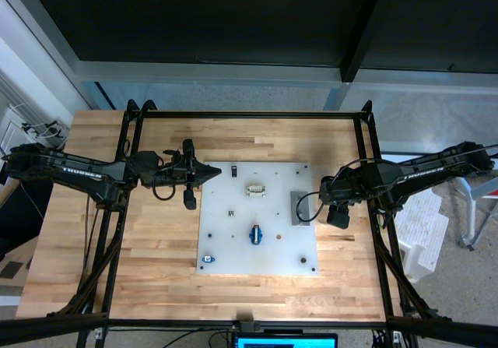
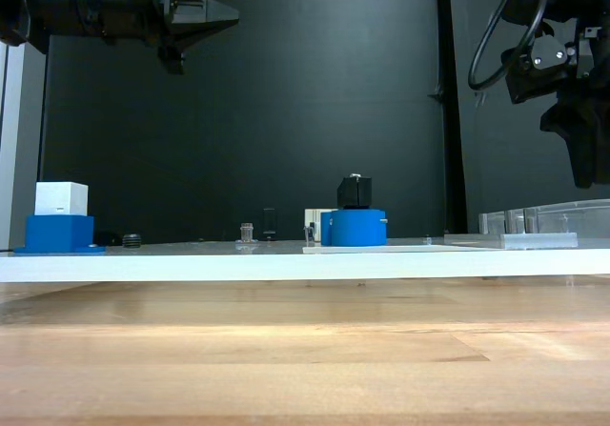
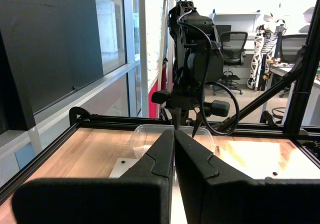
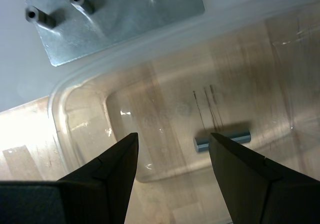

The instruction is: Remove the 16mm cylinder and place in the container

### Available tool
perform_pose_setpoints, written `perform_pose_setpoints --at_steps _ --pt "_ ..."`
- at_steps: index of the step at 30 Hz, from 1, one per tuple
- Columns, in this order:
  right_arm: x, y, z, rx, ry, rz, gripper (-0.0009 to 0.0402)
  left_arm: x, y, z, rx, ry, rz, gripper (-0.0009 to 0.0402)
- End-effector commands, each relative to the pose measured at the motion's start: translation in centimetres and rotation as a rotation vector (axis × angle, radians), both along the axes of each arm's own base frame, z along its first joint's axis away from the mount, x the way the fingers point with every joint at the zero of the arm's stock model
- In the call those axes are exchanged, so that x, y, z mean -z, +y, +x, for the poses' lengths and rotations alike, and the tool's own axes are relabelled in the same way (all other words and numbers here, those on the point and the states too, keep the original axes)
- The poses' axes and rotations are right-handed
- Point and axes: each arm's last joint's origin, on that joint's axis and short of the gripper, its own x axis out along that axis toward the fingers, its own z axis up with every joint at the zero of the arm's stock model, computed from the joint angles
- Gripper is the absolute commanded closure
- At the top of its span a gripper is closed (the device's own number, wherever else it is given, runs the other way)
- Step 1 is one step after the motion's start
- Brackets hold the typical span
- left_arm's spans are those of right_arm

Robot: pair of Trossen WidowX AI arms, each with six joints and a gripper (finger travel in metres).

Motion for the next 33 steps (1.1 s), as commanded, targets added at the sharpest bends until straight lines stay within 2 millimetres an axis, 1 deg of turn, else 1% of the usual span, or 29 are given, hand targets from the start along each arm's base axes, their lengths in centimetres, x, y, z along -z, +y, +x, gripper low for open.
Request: perform_pose_setpoints --at_steps 1,5,10,15,21,25,27,29,31,33 --pt "-0.6 0.1 0.3 -0.015 -0.022 0.001 0.0202 0.0 0.0 0.0 0.0 0.0 0.0 0.0393" --pt "-2.1 0.2 1.4 -0.068 -0.069 -0.005 0.0217 0.0 0.0 0.0 0.0 0.0 0.0 0.0393" --pt "-3.8 0.5 3.5 -0.121 -0.166 -0.02 0.0244 0.0 0.0 0.0 0.0 0.0 0.0 0.0393" --pt "-5.1 0.9 5.9 -0.163 -0.363 -0.016 0.0281 0.0 0.0 0.0 0.0 0.0 0.0 0.0393" --pt "-5.8 1.3 8.4 -0.268 -0.565 -0.061 0.0334 0.0 0.0 0.0 0.0 0.0 0.0 0.0393" --pt "-6.3 0.6 10.0 -0.276 -0.689 -0.097 0.0375 0.0 0.0 0.0 0.0 0.0 0.0 0.0393" --pt "-6.8 0.0 10.4 -0.276 -0.752 -0.122 0.0397 0.0 0.0 0.0 0.0 0.0 0.0 0.0393" --pt "-7.3 -0.4 10.8 -0.29 -0.816 -0.159 0.039 0.0 0.0 0.0 0.0 0.0 0.0 0.0393" --pt "-7.9 -0.9 11.2 -0.284 -0.883 -0.18 0.0395 0.0 0.0 0.0 0.0 -0.001 0.0 0.0393" --pt "-8.5 -1.5 11.5 -0.295 -0.954 -0.15 0.0393 0.0 0.0 0.0 0.0 0.0 0.0 0.0393"
